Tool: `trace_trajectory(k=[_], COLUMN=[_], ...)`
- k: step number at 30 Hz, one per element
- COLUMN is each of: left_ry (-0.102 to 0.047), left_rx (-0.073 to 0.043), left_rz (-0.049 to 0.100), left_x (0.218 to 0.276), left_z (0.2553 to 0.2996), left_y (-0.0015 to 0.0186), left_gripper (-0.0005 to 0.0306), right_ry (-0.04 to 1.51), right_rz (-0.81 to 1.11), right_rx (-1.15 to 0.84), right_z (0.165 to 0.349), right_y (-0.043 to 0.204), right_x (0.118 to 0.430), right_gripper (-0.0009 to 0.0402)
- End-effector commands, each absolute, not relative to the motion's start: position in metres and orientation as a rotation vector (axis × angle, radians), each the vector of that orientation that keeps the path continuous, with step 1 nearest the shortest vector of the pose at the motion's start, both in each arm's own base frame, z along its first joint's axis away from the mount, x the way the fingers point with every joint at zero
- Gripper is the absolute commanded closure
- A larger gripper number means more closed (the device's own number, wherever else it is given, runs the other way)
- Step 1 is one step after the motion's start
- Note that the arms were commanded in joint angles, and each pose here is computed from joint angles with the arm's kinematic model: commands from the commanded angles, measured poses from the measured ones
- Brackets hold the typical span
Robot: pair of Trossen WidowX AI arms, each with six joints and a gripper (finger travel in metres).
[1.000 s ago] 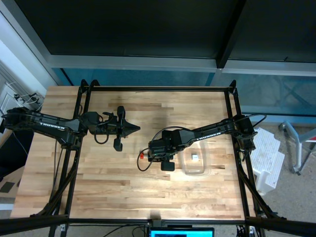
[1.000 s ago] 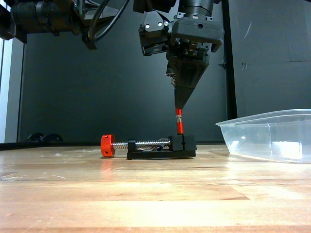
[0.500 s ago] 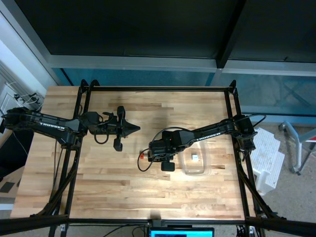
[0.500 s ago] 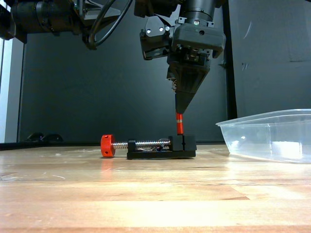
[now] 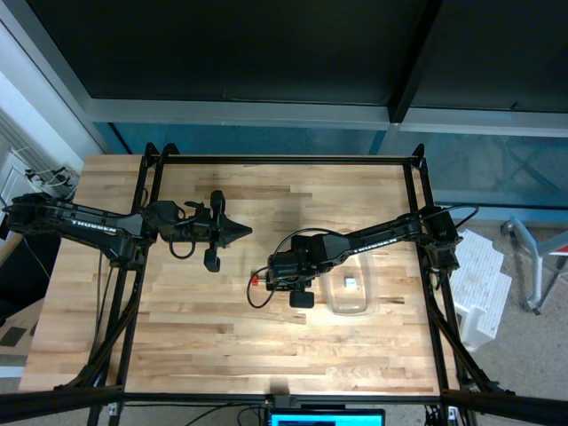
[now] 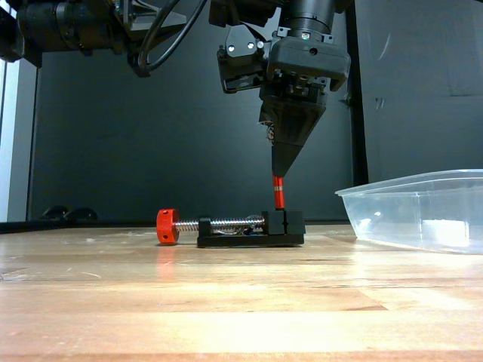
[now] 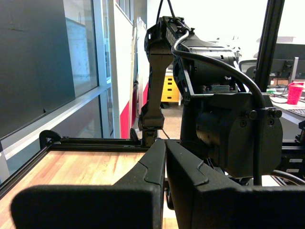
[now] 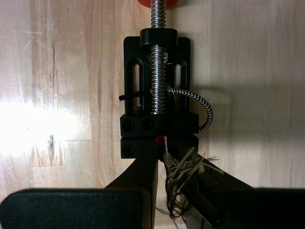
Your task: Pick the rca connector and install on the hub
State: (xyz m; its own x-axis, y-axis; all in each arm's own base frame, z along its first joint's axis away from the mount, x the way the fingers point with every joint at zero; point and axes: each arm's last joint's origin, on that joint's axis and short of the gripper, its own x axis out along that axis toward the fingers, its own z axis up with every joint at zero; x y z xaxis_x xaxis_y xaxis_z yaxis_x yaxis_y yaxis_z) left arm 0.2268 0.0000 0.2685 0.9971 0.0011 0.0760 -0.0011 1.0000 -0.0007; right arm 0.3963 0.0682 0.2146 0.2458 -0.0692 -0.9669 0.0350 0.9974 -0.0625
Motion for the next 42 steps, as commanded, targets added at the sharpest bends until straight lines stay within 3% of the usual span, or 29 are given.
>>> trace_trajectory(k=[1, 17, 30, 42], left_ry=[-0.076, -0.076, -0.076, -0.076], left_rx=[0.000, 0.000, 0.000, -0.001], left_rz=[0.001, 0.001, 0.001, 0.001], left_x=[0.2269, 0.2269, 0.2269, 0.2268], left_z=[0.2685, 0.2685, 0.2685, 0.2686], left_y=[0.0000, 0.0001, 0.0000, 0.0001], left_gripper=[0.0300, 0.0300, 0.0300, 0.0300], right_ry=[1.318, 1.285, 1.274, 1.265], right_rz=[-0.072, -0.057, -0.064, -0.061], right_rx=[-0.030, -0.040, -0.044, -0.043], right_z=[0.215, 0.228, 0.231, 0.234], right_y=[0.068, 0.068, 0.067, 0.068], right_x=[0.397, 0.393, 0.393, 0.392], right_gripper=[0.0388, 0.0385, 0.0255, 0.0257])
